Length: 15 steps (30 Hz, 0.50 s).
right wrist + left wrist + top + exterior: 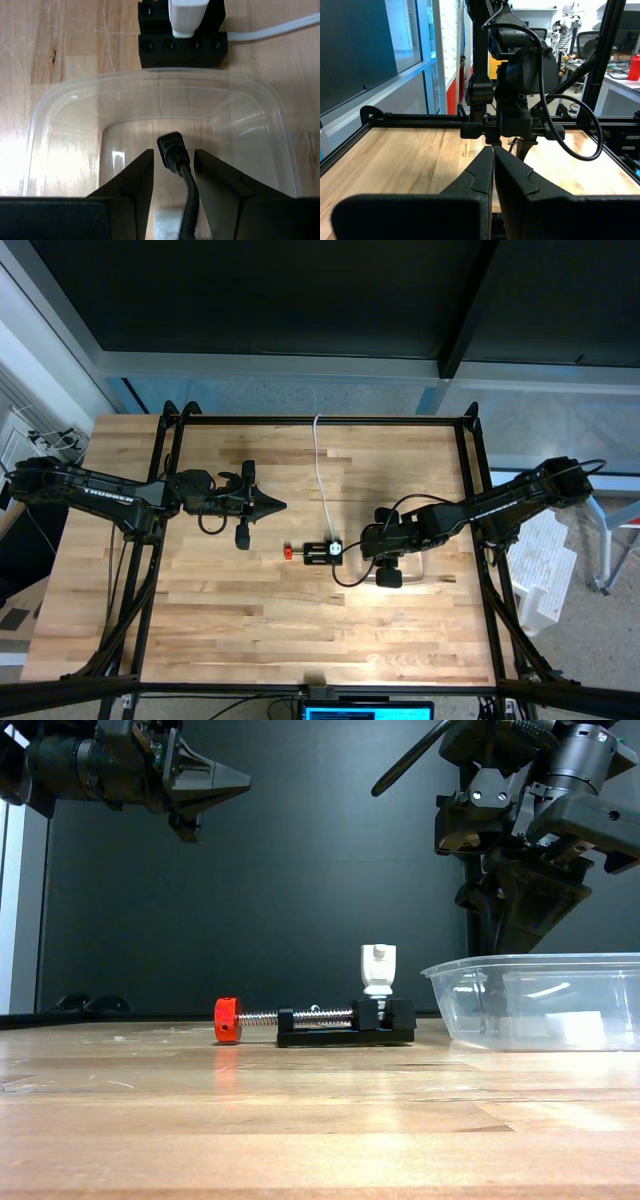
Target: Remove the power plug from the receptacle and place in the container
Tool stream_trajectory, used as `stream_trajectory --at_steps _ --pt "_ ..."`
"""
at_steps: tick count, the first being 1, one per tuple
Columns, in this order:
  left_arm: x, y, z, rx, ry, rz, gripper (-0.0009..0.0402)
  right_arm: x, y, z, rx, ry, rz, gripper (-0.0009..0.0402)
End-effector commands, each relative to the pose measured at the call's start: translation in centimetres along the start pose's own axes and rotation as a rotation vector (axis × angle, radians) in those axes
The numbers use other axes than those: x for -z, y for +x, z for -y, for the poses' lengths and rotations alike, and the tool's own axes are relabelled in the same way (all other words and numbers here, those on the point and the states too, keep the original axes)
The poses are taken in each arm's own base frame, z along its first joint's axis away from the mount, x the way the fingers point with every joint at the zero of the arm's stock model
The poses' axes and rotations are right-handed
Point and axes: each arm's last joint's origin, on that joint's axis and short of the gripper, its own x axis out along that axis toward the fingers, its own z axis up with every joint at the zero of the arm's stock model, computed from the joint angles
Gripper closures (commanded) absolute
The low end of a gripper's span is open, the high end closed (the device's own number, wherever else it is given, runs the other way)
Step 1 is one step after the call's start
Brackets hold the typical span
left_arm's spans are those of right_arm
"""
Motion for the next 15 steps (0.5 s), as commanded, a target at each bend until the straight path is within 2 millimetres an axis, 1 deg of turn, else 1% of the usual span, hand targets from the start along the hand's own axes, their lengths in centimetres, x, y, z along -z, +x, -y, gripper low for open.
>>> stream_trajectory --at_steps 1,7,15 --pt "0.0 0.0 0.0 0.000 0.000 0.001 0.0393 0.1 -0.1 0.0 -0.001 -0.002 -0.001 0.0268" --pt "0.0 0.0 0.0 0.000 0.000 0.001 0.0393 0.5 -0.6 0.1 -0.001 -0.004 -0.005 0.0262" --pt "0.0 0.0 0.0 0.000 0.000 0.001 0.0393 1.2 -2.2 0.5 0.005 -0.005 -0.030 0.0263"
